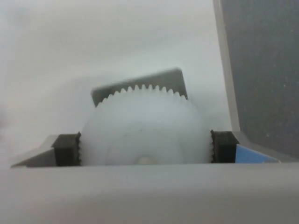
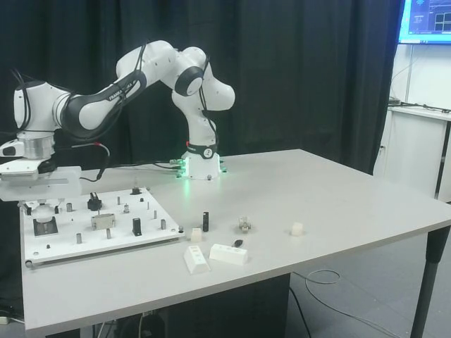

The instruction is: Place large gear.

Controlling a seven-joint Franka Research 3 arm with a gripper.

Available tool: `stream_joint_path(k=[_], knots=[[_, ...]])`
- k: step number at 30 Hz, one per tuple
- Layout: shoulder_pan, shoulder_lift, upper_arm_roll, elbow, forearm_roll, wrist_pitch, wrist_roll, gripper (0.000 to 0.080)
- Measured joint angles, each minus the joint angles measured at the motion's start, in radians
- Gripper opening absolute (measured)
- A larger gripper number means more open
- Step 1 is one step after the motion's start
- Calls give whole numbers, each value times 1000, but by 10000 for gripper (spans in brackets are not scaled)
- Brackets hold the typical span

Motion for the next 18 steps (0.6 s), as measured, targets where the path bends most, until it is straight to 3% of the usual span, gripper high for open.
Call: stream_joint_path(k=[10, 18], knots=[[29, 2, 11, 28, 55, 12, 40, 595], [66, 4, 33, 41, 62, 37, 107, 595]])
